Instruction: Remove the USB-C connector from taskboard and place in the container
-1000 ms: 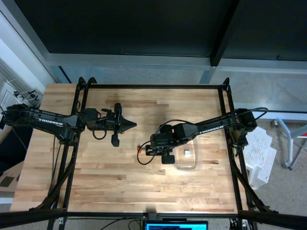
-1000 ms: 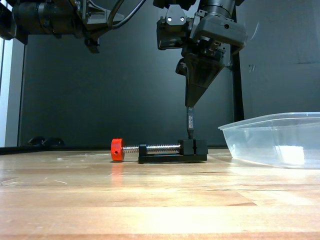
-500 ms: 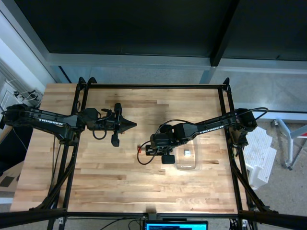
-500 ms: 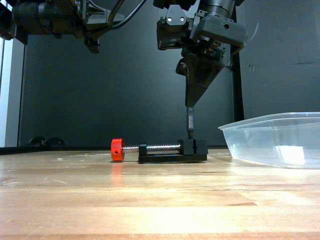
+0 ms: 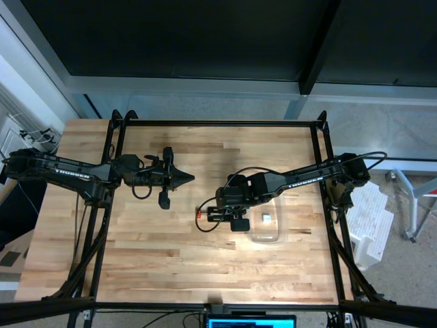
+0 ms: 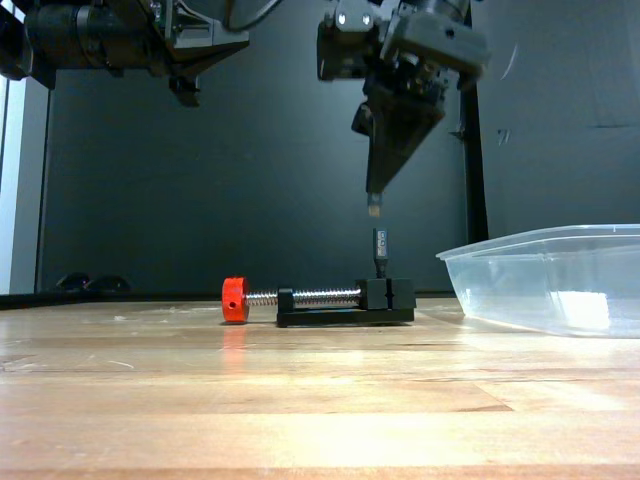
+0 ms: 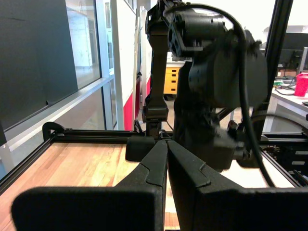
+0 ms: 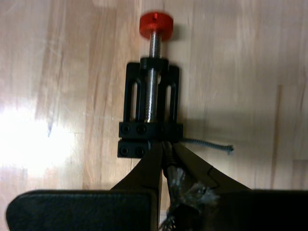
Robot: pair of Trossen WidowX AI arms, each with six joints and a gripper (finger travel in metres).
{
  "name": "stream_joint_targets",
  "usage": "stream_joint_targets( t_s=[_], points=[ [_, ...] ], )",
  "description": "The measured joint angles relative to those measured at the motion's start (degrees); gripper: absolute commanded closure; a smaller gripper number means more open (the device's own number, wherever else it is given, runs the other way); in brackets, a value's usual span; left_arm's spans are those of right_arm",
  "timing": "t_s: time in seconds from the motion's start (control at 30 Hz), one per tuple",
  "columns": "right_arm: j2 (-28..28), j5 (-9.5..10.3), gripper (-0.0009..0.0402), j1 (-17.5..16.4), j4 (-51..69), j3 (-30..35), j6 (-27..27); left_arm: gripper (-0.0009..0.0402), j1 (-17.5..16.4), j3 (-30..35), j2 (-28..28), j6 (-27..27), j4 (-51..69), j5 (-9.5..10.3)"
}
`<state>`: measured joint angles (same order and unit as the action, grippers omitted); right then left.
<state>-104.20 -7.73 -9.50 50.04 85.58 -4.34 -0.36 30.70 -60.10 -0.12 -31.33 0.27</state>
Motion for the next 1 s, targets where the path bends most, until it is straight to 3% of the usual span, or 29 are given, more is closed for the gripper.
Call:
stream_joint_targets(
  t_s=[0.53,1.0],
  points=[
    [3.5,0.24,0.0393,-0.3,2.4,-0.3,-0.4,0.0393,0.0,0.0,0.0,0.0,0.0,0.0],
    [16.7,-0.31,0.0393,-1.5,2.4,-13.4,-3.8,0.0393,0.0,0.0,0.0,0.0,0.0,0.0]
  ],
)
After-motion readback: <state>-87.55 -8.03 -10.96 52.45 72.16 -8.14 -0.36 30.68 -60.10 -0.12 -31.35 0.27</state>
